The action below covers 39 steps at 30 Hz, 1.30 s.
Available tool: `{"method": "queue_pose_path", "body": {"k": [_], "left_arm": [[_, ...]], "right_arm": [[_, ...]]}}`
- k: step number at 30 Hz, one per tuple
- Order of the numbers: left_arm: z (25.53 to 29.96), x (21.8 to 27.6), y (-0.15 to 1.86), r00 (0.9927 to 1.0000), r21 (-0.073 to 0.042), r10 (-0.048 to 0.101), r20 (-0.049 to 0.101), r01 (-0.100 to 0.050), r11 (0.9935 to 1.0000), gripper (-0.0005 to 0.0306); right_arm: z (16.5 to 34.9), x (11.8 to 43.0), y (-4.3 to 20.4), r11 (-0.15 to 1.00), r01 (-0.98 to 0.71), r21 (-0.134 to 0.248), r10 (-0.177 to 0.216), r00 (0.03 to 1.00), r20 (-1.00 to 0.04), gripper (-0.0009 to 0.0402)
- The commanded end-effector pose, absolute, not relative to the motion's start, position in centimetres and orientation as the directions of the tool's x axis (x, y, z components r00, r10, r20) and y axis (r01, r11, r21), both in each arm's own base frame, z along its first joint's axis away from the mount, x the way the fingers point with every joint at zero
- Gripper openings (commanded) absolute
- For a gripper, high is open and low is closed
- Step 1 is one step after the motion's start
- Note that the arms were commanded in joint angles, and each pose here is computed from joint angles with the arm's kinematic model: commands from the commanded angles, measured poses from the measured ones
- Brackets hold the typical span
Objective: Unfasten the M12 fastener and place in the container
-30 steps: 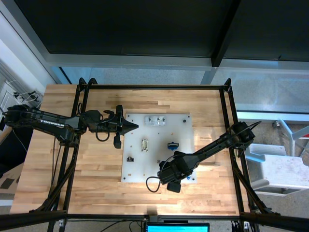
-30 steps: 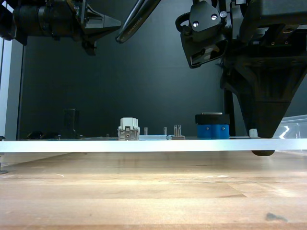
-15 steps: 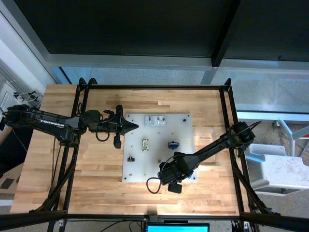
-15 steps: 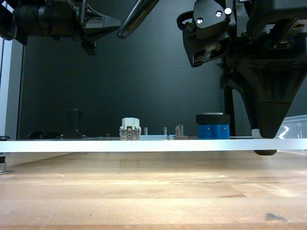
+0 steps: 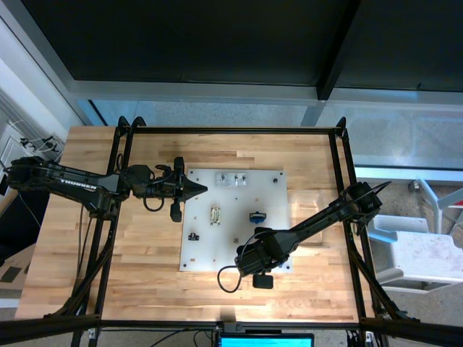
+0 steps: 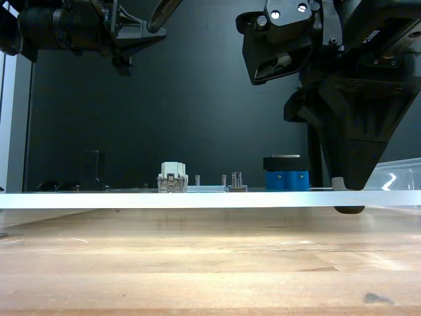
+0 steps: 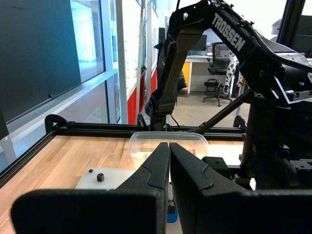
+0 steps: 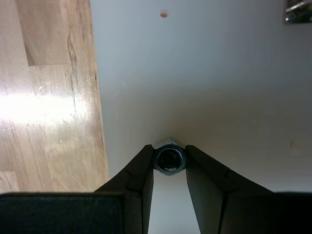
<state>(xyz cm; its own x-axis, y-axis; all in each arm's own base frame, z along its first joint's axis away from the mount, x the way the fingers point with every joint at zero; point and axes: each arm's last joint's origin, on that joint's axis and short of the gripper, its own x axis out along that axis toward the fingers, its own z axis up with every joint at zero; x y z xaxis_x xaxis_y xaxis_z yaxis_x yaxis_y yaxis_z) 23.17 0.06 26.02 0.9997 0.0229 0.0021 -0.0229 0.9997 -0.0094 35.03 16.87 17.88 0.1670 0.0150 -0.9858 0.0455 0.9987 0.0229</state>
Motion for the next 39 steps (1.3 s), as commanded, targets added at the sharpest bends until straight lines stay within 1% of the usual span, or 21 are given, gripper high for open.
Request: {"method": "queue_pose_path", "body": {"k": [1,4,7,12,15,19,23,27,31,36,39], "left_arm": [[26.02,23.17,0.06,0.99974,-0.009,0.023,0.002,-0.023,0.99969,0.0000],[26.02,23.17,0.06,0.99974,-0.009,0.023,0.002,-0.023,0.99969,0.0000],[26.02,23.17,0.06,0.99974,-0.009,0.023,0.002,-0.022,0.99970,0.0000],[26.02,23.17,0.07,0.99973,-0.009,0.023,0.002,-0.023,0.99969,0.0000],[26.02,23.17,0.06,0.99974,-0.009,0.023,0.002,-0.022,0.99970,0.0000],[26.02,23.17,0.07,0.99974,-0.009,0.023,0.002,-0.023,0.99969,0.0000],[26.02,23.17,0.06,0.99973,-0.009,0.023,0.002,-0.023,0.99969,0.0000],[26.02,23.17,0.06,0.99973,-0.009,0.023,0.002,-0.023,0.99969,0.0000],[26.02,23.17,0.06,0.99974,-0.009,0.023,0.002,-0.022,0.99970,0.0000],[26.02,23.17,0.06,0.99974,-0.009,0.023,0.002,-0.022,0.99970,0.0000],[26.02,23.17,0.07,0.99973,-0.009,0.023,0.002,-0.023,0.99969,0.0000]], "right_arm": [[17.90,34.99,16.92,1.000,0.000,0.023,0.023,0.161,-0.987,0.0000],[17.90,34.99,16.92,0.997,-0.072,0.011,0.022,0.161,-0.987,0.0000],[17.90,34.98,16.92,0.982,-0.186,-0.008,0.023,0.161,-0.987,0.0000],[17.89,34.95,16.90,0.904,-0.425,-0.048,0.021,0.156,-0.987,0.0000],[17.89,34.95,16.90,0.821,-0.567,-0.073,0.021,0.156,-0.987,0.0000],[17.89,34.95,16.90,0.679,-0.727,-0.101,0.020,0.157,-0.987,0.0000],[17.89,34.94,16.89,0.477,-0.870,-0.128,0.020,0.156,-0.988,0.0000],[17.90,34.96,16.87,0.292,-0.945,-0.145,0.019,0.157,-0.987,0.0000],[17.89,34.94,16.86,0.177,-0.973,-0.149,0.018,0.155,-0.988,0.0000],[17.89,34.94,16.86,0.087,-0.984,-0.153,0.018,0.155,-0.988,0.0000],[17.89,34.94,16.86,0.081,-0.985,-0.154,0.018,0.156,-0.988,0.0000]]}}
